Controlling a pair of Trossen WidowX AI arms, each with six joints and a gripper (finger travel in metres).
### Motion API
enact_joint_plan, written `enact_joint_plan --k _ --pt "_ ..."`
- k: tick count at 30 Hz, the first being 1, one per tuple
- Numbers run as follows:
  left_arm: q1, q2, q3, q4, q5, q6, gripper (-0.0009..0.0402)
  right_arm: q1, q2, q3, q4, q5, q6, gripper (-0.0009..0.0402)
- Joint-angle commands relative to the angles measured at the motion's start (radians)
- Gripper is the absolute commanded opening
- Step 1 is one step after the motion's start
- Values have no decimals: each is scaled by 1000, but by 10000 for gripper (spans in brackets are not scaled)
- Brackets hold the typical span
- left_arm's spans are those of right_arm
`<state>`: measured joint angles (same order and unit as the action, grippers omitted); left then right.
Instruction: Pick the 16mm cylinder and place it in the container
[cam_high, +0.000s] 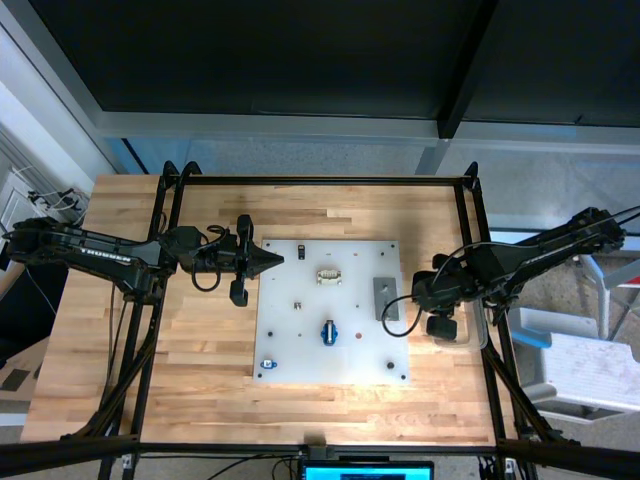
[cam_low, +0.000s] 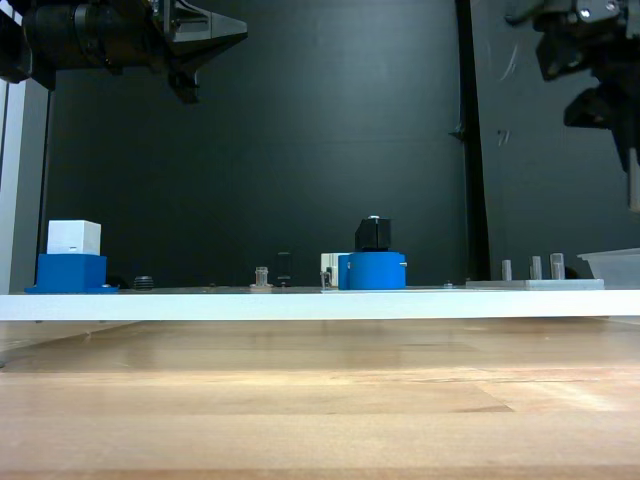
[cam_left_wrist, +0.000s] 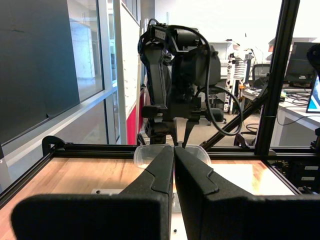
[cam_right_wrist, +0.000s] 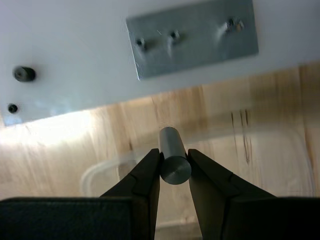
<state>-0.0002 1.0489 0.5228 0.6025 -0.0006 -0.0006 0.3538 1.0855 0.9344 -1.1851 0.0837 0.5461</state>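
My right gripper (cam_right_wrist: 173, 153) is clamped on the 16mm cylinder (cam_right_wrist: 175, 169), a short, round, silvery-grey metal peg. The two black fingers press against its sides and its flat end faces the wrist camera. The peg is lifted clear of every surface. Under it lie bare wood and the rounded rim of the container (cam_right_wrist: 99, 173), a clear plastic rectangular bin. The bin sits on the light wooden table (cam_high: 150, 350), just beside the right edge of the white square board (cam_high: 300, 340). From above, my right arm reaches in over this bin and hides part of it.

On the board near that edge lies a grey rectangular metal block (cam_right_wrist: 195, 37) with three small pegs standing on it. A blue connector part (cam_high: 328, 332) stands close to the middle of the board.

My left gripper (cam_left_wrist: 174, 150) hangs high over the board's left edge, pointing across towards the right arm. Its black fingers are pressed together with nothing between them.
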Motion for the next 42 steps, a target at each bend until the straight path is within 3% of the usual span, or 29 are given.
enact_joint_plan --k 1,5,17,21,31,34,42 --pt "0 0 0 0 0 0 0 5 -34 -39 0 -54 9 23" --pt "0 0 0 0 0 1 0 16 -72 -75 -1 -65 30 23" --pt "0 0 0 0 0 0 0 25 -101 -190 66 -192 55 23" --pt "0 0 0 0 0 0 0 27 -101 -232 131 -209 55 23" --pt "0 0 0 0 0 0 0 30 -94 -306 179 -211 60 23" --pt "0 0 0 0 0 0 0 31 -94 -323 215 -244 56 23" --pt "0 0 0 0 0 0 0 31 -94 -330 222 -243 56 45"
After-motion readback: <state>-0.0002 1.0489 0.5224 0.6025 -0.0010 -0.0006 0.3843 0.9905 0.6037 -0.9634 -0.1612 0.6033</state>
